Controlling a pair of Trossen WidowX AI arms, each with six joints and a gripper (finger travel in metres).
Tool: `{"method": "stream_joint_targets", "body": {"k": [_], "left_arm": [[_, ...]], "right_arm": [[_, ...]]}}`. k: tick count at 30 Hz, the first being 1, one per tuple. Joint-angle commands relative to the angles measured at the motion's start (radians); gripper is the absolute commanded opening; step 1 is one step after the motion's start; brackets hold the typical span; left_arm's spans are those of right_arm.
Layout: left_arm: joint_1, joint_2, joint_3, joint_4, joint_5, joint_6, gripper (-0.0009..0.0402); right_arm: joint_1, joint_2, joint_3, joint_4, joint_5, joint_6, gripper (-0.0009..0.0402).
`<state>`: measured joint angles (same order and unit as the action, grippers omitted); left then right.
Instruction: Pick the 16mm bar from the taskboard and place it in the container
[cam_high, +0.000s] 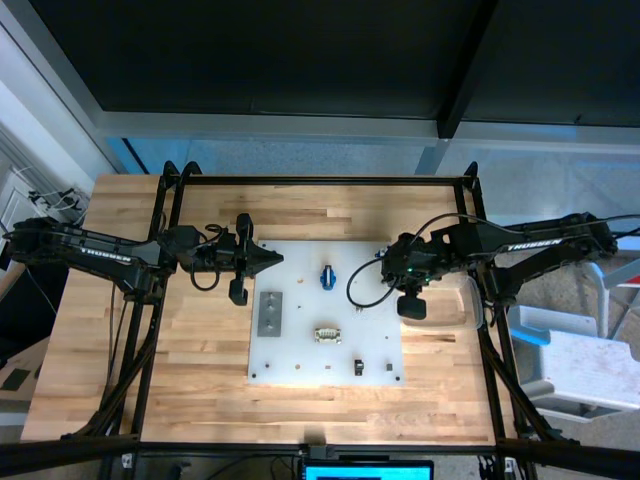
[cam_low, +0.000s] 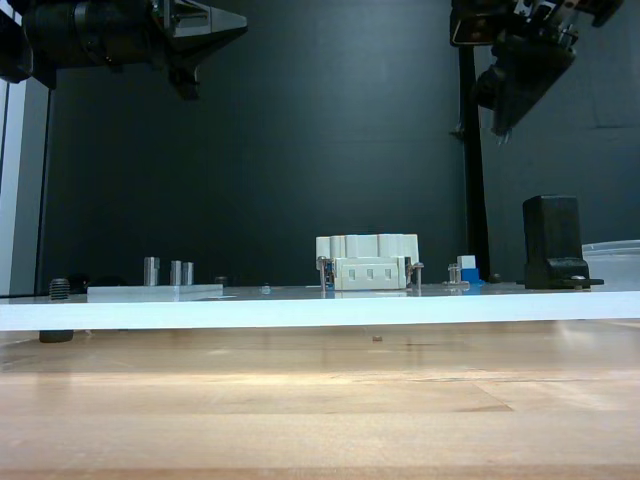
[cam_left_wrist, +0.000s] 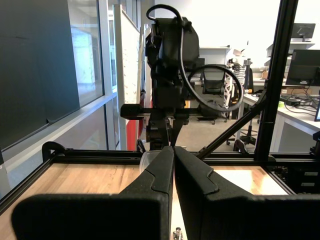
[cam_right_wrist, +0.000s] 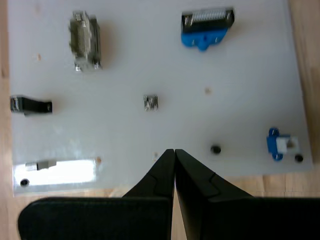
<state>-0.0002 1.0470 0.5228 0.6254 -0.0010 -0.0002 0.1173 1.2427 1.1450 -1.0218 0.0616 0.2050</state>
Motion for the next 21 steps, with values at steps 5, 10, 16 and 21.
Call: {"method": "stream_joint_targets", "body": {"k": [5,10,16,21], "left_arm": [[0.000,0.000,0.000,0.000,0.000,0.000,0.0000],[0.000,0.000,0.000,0.000,0.000,0.000,0.0000],[0.000,0.000,0.000,0.000,0.000,0.000,0.0000],[0.000,0.000,0.000,0.000,0.000,0.000,0.0000]], "right_arm": [[0.081,0.065,0.050,-0.081,0.000,0.054,0.0000],[0.129,0.102,0.071,-0.106,-0.001,0.087,0.0000],[0.173,0.138,0.071,-0.114,-0.002,0.140,0.0000],[0.204,0.152,0.071,-0.116,-0.004,0.186,0.0000]]}}
